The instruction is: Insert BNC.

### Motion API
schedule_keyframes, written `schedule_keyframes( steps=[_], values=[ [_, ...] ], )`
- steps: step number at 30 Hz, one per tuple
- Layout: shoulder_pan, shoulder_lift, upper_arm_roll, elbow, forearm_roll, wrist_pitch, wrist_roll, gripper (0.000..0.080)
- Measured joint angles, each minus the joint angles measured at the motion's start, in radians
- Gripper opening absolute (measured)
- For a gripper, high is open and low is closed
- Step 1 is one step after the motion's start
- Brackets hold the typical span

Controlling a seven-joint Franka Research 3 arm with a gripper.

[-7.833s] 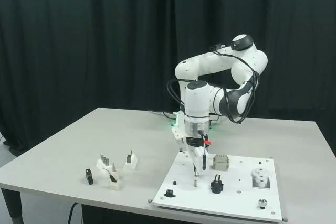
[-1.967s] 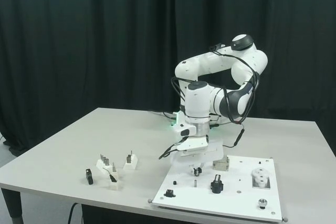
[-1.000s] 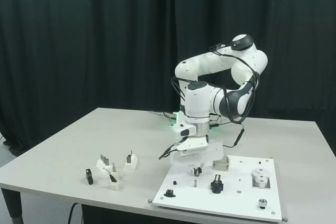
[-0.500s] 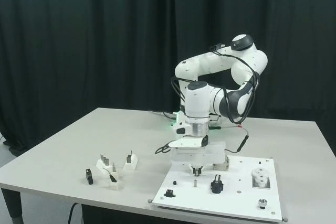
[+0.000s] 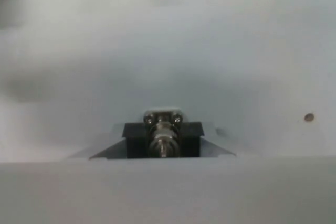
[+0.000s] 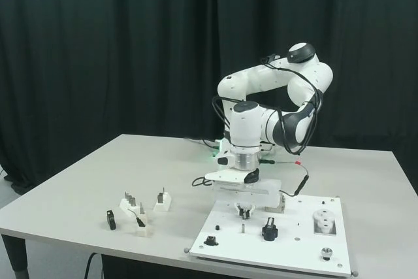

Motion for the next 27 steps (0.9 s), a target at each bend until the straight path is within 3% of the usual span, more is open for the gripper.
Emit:
schedule_keyframes(
  steps=[27],
  values=[
    [0.009,0.004,0.002,0.000,-0.015,0.016,0.665,0.0120]
  ],
)
